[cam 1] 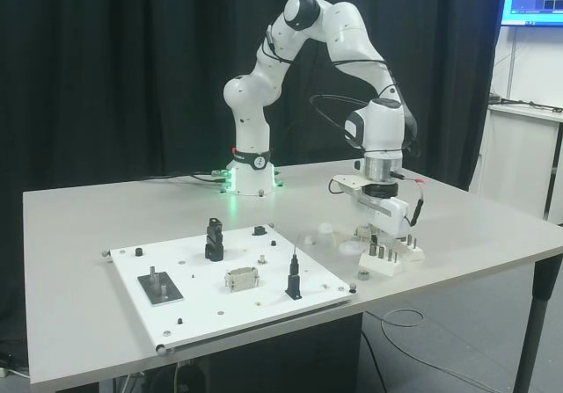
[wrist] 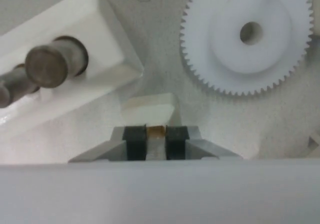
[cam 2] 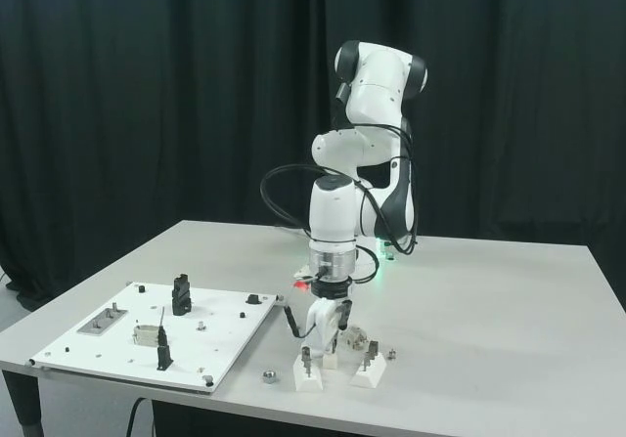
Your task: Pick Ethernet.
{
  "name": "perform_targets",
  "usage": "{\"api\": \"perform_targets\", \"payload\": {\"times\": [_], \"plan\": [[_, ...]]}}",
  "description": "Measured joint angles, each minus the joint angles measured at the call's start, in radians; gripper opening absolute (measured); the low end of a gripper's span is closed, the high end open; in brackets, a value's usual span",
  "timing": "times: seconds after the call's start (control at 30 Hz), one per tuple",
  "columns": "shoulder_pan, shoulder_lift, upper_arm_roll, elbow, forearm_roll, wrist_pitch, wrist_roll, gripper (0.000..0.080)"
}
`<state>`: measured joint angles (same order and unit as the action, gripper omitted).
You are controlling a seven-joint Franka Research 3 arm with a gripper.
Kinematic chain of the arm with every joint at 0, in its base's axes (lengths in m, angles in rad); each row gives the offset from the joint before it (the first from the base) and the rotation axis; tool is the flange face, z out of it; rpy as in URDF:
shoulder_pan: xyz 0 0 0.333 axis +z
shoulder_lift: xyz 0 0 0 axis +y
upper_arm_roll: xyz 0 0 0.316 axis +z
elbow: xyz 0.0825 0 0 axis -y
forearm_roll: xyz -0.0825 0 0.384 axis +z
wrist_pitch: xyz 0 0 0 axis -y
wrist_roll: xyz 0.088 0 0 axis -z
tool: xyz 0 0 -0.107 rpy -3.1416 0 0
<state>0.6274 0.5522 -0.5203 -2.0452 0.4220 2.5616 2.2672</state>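
1. Your gripper [wrist: 156, 143] has its two black fingers [wrist: 134, 143] drawn in narrow, clamped on a small plug, the Ethernet connector [wrist: 156, 132], which shows as a sliver between the pads in the wrist view
2. The connector's white body [wrist: 150, 109] sticks out just past the fingertips, close above the grey table [cam 1: 79, 235]
3. In the first room view you see the gripper [cam 1: 376, 232] hanging low at the table's edge, pointing straight down from the white arm [cam 1: 334, 32]
4. Just beside the fingers lies a white block [wrist: 60, 91] carrying grey upright pegs [wrist: 52, 63]; in the second room view two such white blocks [cam 2: 309, 372] sit near the table edge, on either side of the gripper [cam 2: 328, 344]
5. A white toothed gear [wrist: 248, 36] lies flat on the table near the connector, apart from the block
6. Well apart from the gripper, a white board [cam 1: 220, 279] with black fixtures [cam 1: 214, 238] lies on the table
7. You cannot tell from the room views whether the connector touches the table
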Motion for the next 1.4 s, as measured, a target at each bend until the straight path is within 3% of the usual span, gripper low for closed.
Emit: {"api": "perform_targets", "payload": {"times": [0.03, 0.63, 1.4], "plan": [[0.000, 0.000, 0.000, 0.000, 0.000, 0.000, 0.000, 0.0076], [0.001, -0.007, -0.008, 0.005, 0.000, -0.006, -0.008, 0.0077], [0.011, -0.039, -0.053, 0.041, -0.011, -0.100, -0.018, 0.0075]]}}
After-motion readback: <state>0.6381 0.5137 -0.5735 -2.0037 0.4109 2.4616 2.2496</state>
